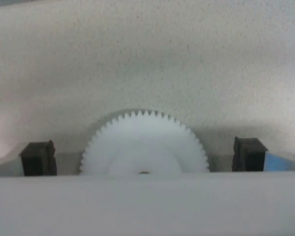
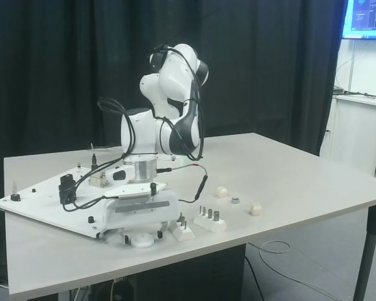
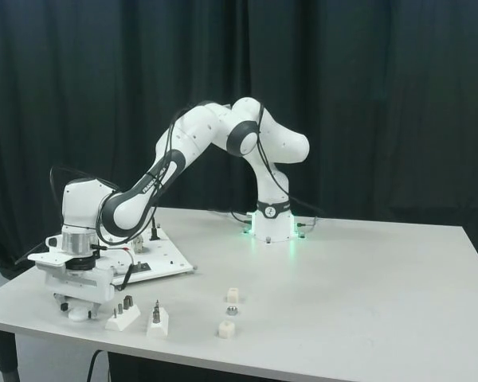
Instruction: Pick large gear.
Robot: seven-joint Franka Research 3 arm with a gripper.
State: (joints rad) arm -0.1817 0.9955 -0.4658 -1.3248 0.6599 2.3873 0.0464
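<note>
The large gear (image 1: 144,147) is a white toothed disc lying flat on the grey table, near the front edge in the first room view (image 2: 140,239) and near the left front corner in the second (image 3: 80,313). My gripper (image 1: 143,156) is lowered over it and open. One black fingertip (image 1: 38,158) stands on one side of the gear and the other fingertip (image 1: 248,154) on the opposite side, each with a gap to the teeth. In the room views the gripper (image 2: 143,236) (image 3: 78,306) sits right at table height. The gear's near half is hidden behind the gripper body in the wrist view.
A white board (image 2: 44,200) with fixtures lies just behind the gripper. Two white peg blocks (image 2: 182,229) (image 2: 211,219) stand close beside the gear. Farther along are two small white cubes (image 2: 222,192) (image 2: 255,209) and a small nut (image 2: 236,201). The table's front edge is close.
</note>
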